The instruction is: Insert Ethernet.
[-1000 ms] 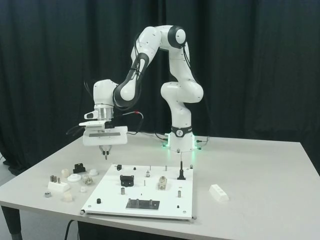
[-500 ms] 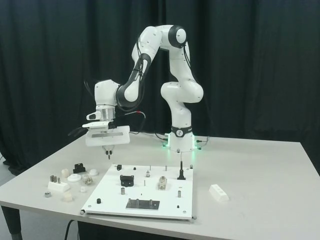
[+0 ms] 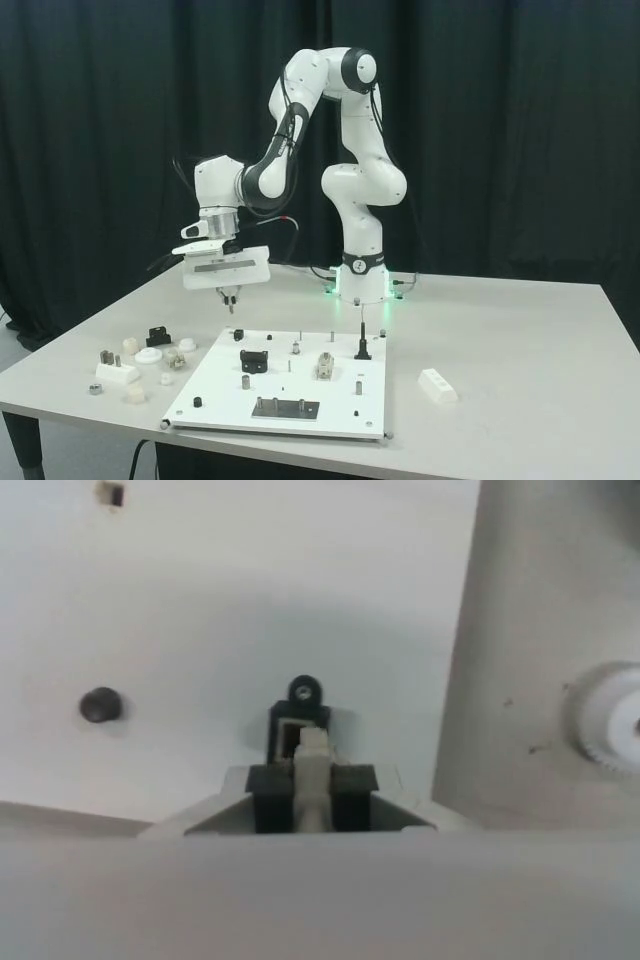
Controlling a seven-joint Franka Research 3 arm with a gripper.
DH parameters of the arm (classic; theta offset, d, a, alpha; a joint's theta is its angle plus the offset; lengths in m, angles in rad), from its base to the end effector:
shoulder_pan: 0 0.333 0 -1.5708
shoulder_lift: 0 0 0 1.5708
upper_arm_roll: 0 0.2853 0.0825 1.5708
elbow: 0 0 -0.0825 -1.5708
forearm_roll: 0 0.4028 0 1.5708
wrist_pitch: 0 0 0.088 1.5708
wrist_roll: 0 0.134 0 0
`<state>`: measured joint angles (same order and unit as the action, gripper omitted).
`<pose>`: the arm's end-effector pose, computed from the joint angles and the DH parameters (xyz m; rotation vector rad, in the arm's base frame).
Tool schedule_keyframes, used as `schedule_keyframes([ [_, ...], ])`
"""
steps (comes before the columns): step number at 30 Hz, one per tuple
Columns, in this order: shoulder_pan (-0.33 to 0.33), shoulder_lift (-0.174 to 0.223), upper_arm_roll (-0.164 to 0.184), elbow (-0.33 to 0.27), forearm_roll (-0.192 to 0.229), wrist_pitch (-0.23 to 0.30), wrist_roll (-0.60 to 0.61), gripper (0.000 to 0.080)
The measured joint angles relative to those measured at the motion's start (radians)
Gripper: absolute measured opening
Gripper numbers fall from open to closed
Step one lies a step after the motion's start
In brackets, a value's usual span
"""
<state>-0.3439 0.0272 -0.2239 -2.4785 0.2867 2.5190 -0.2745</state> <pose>0.4103 -0.2603 0.2085 -2.8941 0.7783 -0.1197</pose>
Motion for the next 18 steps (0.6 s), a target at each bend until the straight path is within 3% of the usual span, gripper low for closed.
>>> schedule_keyframes([
  [9, 0.016, -0.013, 0.015, -0.009, -0.088, 0.000, 0.147, 0.0075],
  [18, 0.017, -0.013, 0.033, -0.009, -0.163, 0.001, 0.202, 0.0075],
])
